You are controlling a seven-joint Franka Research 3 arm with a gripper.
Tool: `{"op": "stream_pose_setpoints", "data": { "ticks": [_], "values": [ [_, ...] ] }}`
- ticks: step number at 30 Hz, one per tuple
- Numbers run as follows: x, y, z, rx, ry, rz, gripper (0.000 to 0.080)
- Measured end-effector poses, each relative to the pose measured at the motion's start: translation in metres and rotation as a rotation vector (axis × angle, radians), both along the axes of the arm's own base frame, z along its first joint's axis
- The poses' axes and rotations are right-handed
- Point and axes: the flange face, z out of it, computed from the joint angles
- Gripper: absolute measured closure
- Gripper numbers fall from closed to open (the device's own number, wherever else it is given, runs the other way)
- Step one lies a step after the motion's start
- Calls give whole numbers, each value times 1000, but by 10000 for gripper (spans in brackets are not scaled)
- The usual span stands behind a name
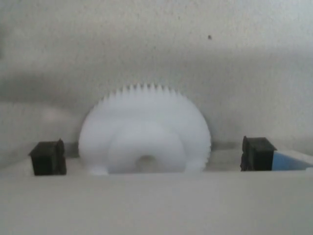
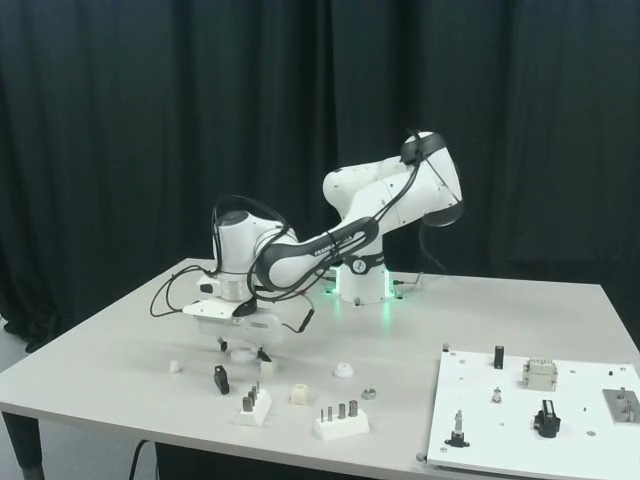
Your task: Pick large gear.
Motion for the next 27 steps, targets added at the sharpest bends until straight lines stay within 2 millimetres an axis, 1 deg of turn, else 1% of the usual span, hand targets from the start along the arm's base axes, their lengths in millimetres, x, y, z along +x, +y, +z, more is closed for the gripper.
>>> {"op": "stream_pose_setpoints", "data": {
  "ticks": [14, 26, 27],
  "values": [
    [3, -9, -6, 18, -1, -13, 3],
    [3, -10, -6, 27, 2, -15, 3],
    [3, -10, -6, 27, 2, -15, 112]
  ]
}}
